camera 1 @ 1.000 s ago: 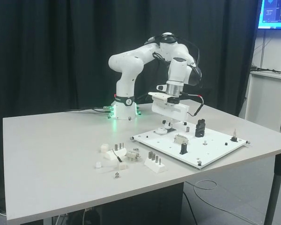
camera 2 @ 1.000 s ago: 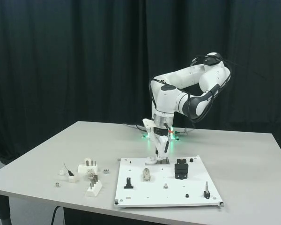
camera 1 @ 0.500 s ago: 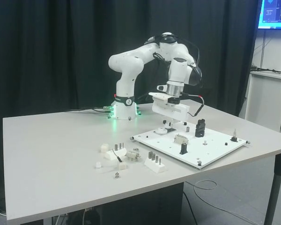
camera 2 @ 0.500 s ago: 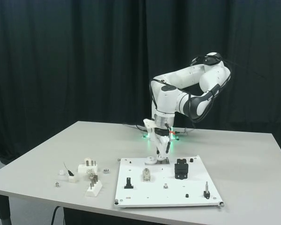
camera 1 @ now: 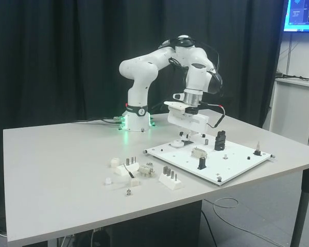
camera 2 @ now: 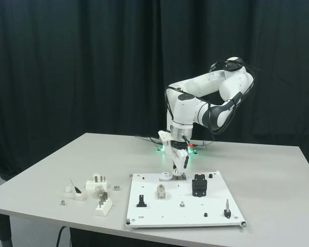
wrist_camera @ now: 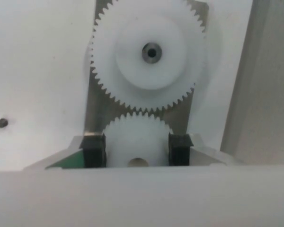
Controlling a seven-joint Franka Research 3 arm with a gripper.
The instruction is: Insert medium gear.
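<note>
In the wrist view a large white gear sits on a peg on the metal gear plate of the white board. A smaller white medium gear meshes with its teeth. My gripper is shut on this medium gear, a black pad pressing on each side. From the room cameras the gripper points down at the board's far edge, close to the surface. The peg under the medium gear is hidden.
On the board stand a black block, a small metal fixture and several short pegs. Loose white holders and small parts lie on the grey table to the board's left. A small black screw marks the board.
The wrist has edged up a little over the same spot on the board. Nothing on the board or table has moved.
</note>
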